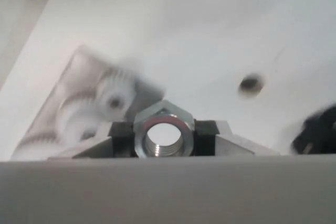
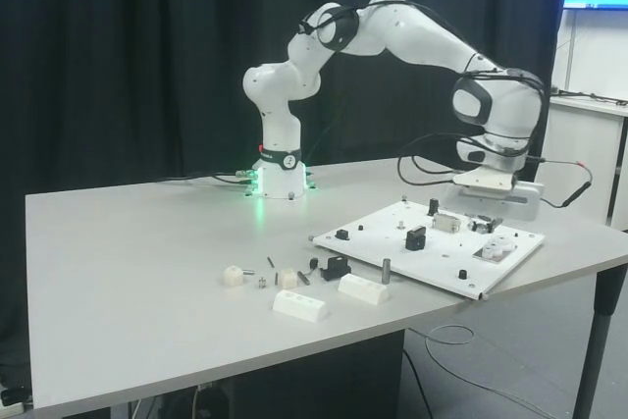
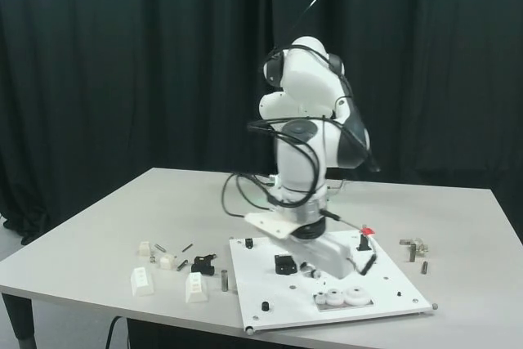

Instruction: Place bolt 4.

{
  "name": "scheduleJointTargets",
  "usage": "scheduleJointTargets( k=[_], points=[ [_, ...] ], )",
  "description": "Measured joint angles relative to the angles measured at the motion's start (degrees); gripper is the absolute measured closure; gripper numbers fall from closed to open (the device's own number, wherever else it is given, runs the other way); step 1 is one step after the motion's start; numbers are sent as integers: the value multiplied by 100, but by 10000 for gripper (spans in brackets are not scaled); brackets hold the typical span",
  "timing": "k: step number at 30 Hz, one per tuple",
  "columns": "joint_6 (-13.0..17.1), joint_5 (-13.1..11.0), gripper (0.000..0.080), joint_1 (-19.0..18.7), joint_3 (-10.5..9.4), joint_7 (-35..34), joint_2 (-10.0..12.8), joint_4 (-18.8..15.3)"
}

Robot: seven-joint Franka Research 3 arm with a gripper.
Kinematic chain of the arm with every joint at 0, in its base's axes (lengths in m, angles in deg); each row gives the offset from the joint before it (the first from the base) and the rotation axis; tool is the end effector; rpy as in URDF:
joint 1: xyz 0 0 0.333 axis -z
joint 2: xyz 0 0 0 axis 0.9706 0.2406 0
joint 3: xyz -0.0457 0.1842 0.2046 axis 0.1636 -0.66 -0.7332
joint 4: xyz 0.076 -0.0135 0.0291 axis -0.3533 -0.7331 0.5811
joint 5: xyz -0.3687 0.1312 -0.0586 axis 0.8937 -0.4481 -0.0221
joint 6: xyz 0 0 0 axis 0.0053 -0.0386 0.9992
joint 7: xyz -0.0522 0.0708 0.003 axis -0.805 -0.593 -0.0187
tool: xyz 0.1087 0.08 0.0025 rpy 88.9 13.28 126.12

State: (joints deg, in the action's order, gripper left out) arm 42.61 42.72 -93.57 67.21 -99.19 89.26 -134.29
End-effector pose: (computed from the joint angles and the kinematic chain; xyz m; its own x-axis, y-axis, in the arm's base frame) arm 0.6828 0.1456 0.2103 0.2239 -0.9723 -0.0673 -0.9518 -0.2330 0.1994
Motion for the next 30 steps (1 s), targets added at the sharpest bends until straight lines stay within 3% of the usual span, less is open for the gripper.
scheduleJointTargets(
  k=[6, 12, 18, 30],
  points=[
    [-234, -112, 573, -274, -102, -495, -42, -4],
    [-415, -109, 573, -452, -395, -923, -76, -22],
    [-575, -43, 573, -533, -806, -1189, -99, -65],
    [-680, 447, 573, -552, -1860, -1588, -103, -331]
  ],
)
